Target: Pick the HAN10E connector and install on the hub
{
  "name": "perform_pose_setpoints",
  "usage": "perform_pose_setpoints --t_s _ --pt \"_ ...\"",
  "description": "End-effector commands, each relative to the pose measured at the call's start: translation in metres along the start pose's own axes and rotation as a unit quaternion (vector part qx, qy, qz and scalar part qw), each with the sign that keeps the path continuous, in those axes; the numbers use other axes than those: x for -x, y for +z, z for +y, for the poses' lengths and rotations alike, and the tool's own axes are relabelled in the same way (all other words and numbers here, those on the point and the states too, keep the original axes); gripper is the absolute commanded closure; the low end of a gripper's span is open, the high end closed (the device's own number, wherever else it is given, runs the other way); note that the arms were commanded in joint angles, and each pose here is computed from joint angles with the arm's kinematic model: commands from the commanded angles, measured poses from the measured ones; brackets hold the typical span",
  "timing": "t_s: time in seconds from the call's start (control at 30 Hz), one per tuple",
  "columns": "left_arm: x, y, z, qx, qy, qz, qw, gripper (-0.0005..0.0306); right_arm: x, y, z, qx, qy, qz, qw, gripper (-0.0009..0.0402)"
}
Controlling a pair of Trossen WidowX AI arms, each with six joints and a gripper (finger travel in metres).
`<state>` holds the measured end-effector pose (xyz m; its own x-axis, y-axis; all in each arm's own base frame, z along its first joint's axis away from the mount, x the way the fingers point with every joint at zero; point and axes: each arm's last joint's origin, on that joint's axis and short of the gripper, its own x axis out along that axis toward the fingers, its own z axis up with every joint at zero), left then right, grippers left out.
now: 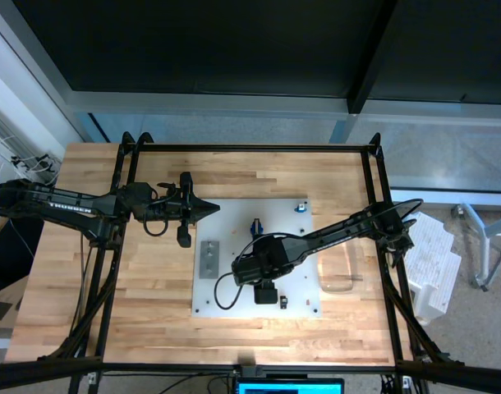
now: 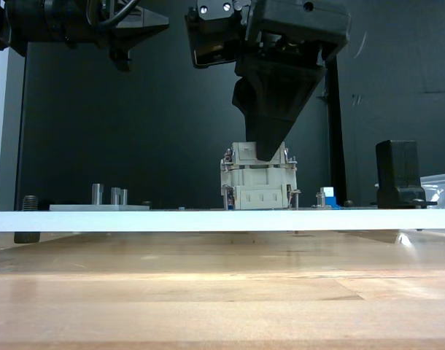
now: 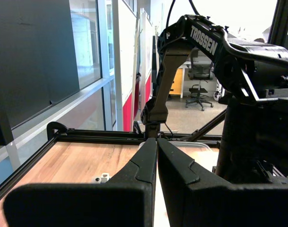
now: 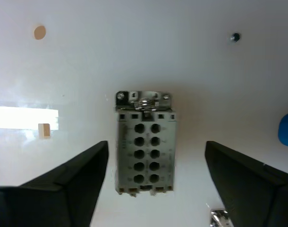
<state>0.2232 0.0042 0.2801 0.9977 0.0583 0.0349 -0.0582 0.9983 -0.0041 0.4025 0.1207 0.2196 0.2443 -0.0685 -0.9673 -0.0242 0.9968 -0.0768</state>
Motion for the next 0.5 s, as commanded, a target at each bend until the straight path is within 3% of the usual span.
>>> perform_pose_setpoints --t_s 0.03,0.3,0.5 --pt "0.000 0.000 0.000 0.000 0.000 0.000 1.000 0.0300 0.013 -0.001 -0.002 -0.003 0.006 -0.021 1.000 0.0075" --pt "0.000 0.000 0.000 0.000 0.000 0.000 1.000 0.0300 0.046 -0.026 -0.013 -0.005 0.014 -0.054 0.998 0.0093" --pt "0.000 0.000 0.000 0.000 0.000 0.000 1.000 0.0300 0.061 -0.049 -0.021 -0.011 0.022 -0.085 0.996 0.0114"
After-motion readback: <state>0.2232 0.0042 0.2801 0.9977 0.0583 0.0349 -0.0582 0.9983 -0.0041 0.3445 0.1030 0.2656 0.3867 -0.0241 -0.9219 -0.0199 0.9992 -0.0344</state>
